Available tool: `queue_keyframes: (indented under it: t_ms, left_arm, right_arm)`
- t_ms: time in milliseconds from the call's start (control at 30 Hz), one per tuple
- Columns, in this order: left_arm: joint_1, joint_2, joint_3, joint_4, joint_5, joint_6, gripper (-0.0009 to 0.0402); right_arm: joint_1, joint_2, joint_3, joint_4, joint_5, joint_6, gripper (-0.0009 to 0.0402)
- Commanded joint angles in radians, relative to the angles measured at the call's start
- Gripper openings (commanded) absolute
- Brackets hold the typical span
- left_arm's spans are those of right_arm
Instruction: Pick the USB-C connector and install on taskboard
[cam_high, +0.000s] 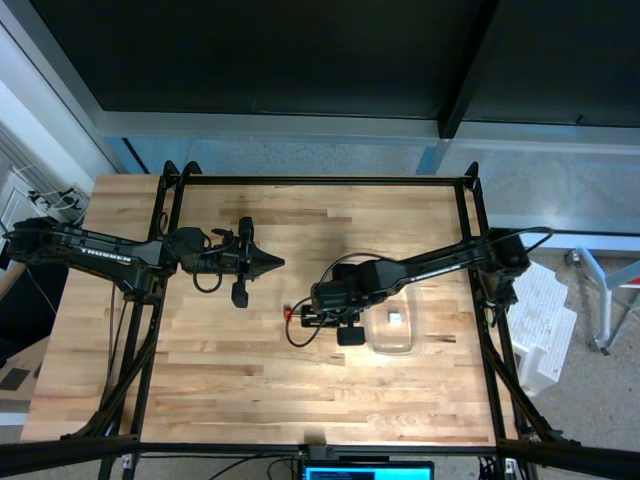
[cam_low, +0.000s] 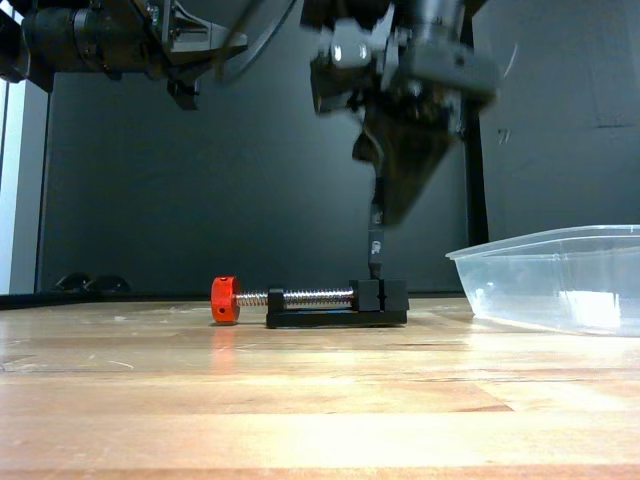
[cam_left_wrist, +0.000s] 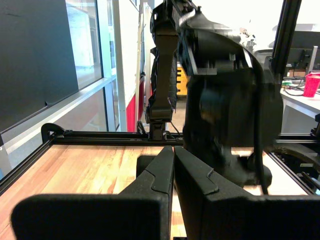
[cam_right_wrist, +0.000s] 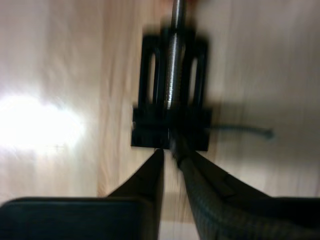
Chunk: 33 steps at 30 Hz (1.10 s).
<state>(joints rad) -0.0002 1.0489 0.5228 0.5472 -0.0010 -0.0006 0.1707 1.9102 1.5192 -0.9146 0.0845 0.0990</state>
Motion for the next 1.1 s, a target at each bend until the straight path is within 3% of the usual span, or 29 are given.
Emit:
queue_keyframes:
  t_ms: [33,233,433,700,1100]
  left_arm:
    - [0.000,0.000,0.000,0.000,0.000,0.000,0.0000]
    - [0.000,0.000,0.000,0.000,0.000,0.000,0.0000]
    - [0.000,0.000,0.000,0.000,0.000,0.000,0.0000]
    - [0.000,0.000,0.000,0.000,0.000,0.000,0.0000]
    - [0.000,0.000,0.000,0.001,0.000,0.000,0.0000]
  right_arm:
    - [0.002,-0.024,0.008,0.014,0.003,0.005,0.0122]
    - [0.003,-0.059,0.008,-0.005,0.014,0.011,0.0184]
    - [0.005,-0.117,0.008,-0.029,0.021,0.015,0.0210]
    - [0.005,-0.182,0.008,-0.046,0.021,0.017,0.0200]
    - [0.004,-0.183,0.007,-0.058,0.019,0.003,0.0165]
